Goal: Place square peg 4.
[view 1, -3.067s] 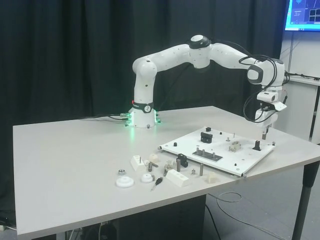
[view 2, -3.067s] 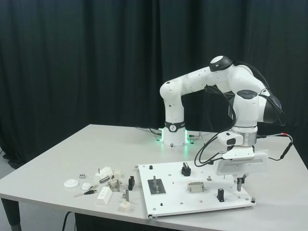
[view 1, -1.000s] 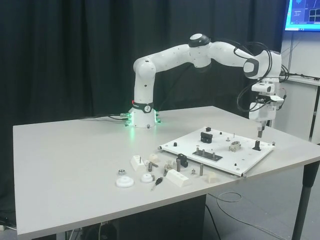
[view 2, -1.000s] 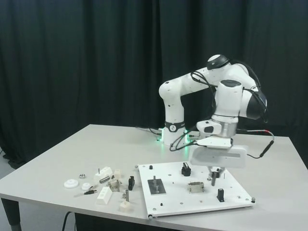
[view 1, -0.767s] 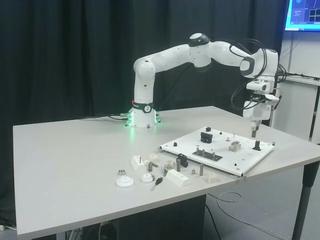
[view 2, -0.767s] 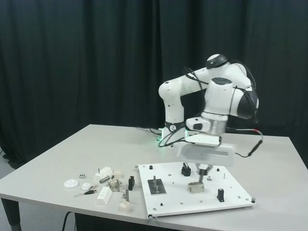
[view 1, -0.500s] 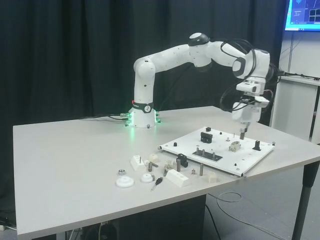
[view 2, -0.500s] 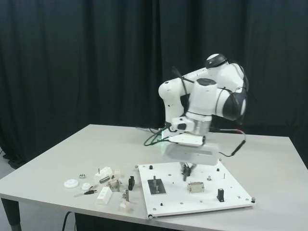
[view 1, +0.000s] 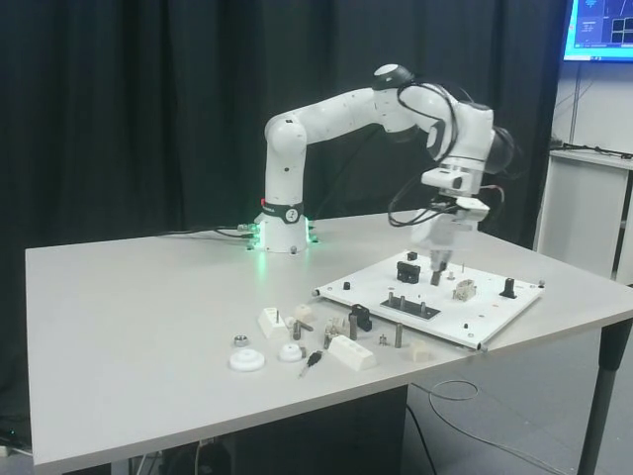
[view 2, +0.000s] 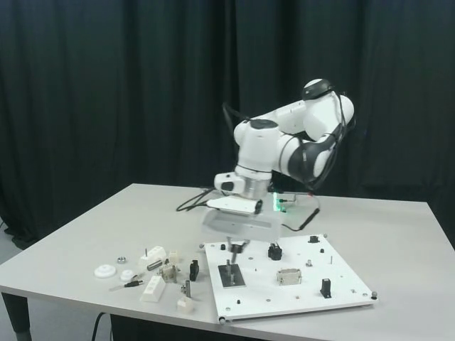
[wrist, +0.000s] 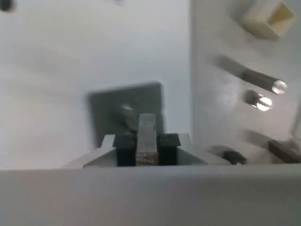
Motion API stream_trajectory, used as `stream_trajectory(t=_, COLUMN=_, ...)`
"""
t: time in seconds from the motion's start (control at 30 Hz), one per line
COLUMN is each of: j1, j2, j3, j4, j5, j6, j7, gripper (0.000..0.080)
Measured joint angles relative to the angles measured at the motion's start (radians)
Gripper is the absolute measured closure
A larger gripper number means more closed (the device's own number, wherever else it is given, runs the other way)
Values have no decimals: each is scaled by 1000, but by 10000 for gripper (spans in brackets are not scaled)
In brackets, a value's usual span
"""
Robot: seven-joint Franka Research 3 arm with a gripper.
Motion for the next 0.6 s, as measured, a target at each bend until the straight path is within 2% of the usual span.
stream_trajectory(t=0.27, j1=-22, j2=8, j3=-8, j4=-86, j5=58, j6=51, j7=-104, gripper=706)
stream_trajectory(t=0.6, j1=-60, j2=40, j3=-29, j4=-160, j5=145, j6=62, j7=-246, gripper=706)
